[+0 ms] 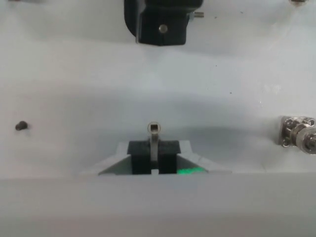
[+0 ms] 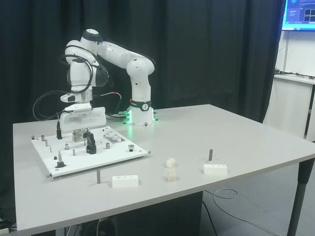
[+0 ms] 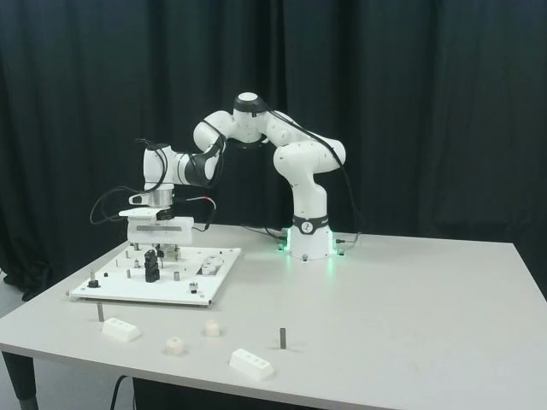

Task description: Insert square peg 1.

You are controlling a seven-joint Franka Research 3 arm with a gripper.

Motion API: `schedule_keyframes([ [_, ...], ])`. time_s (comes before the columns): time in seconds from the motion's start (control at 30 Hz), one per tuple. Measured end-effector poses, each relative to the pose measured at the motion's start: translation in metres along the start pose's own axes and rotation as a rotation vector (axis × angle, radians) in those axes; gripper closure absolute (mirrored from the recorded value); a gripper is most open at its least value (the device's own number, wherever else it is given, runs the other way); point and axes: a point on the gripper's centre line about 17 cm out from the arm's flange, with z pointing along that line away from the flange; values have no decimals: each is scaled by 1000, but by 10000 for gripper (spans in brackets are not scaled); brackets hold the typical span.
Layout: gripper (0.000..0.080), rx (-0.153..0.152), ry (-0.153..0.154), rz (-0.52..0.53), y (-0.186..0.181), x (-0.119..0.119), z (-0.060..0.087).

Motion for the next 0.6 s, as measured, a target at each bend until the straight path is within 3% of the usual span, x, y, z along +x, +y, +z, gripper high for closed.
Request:
schedule_keyframes([
  [0.6, 776, -5, 13, 0, 1, 5, -2],
])
